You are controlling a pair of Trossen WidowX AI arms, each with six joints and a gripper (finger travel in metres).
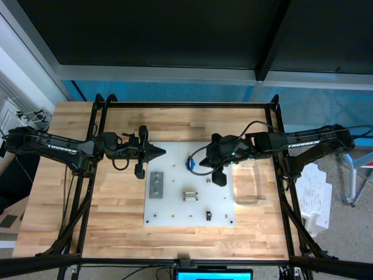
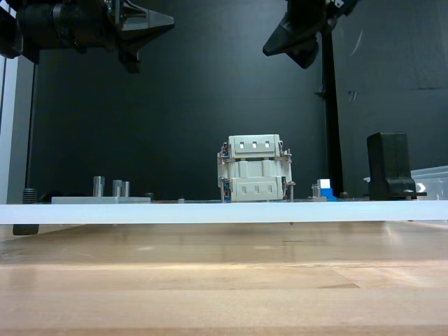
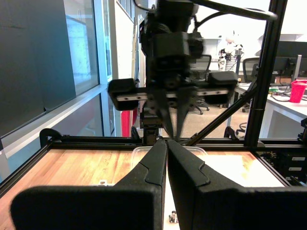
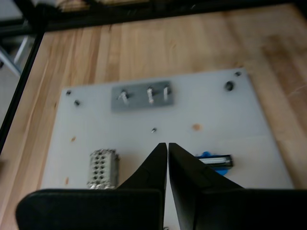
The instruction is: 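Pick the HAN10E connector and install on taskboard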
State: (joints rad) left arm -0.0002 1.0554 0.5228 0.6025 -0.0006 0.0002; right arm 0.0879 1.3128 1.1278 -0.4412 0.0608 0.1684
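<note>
The HAN10E connector (image 1: 190,197) stood upright on the taskboard (image 1: 175,205), pin face up, its long axis running left to right. It sat near the board's middle, right of the grey metal block (image 1: 156,185) and nearer than the blue knob (image 1: 190,164). It was a small beige-grey rectangular block in 2 stacked tiers, with thin metal clips at its ends and rows of tiny dark holes on top. The board was flat, white and matt, on a wooden table (image 1: 87,221). The left gripper (image 3: 167,140) hung above the board's far left corner, fingers pressed together on nothing. The right gripper (image 4: 167,144) hung above the far right part, by the knob, its fingers likewise closed and empty
</note>
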